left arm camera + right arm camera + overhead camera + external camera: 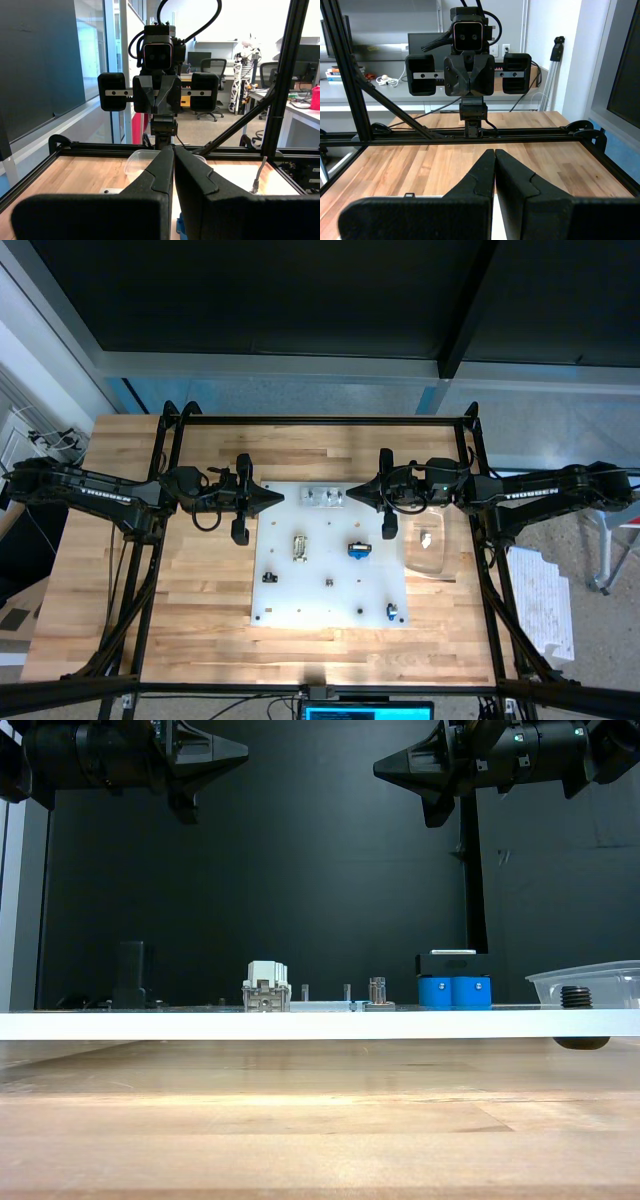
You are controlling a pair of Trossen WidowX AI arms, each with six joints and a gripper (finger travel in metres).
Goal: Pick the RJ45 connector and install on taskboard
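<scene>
I see the left black claw (280, 497) and right black claw (350, 492) closed, empty, raised over the flat white board (300, 590); a white block (426, 538) sits in the clear plastic tray (431, 566).

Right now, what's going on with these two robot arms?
Nothing is being handled. The left claw and right claw are both shut and empty, raised above the far edge of the white board, tips facing each other. A white block sits in the clear tray; I can't tell whether the connector is in the blue jack.
</scene>
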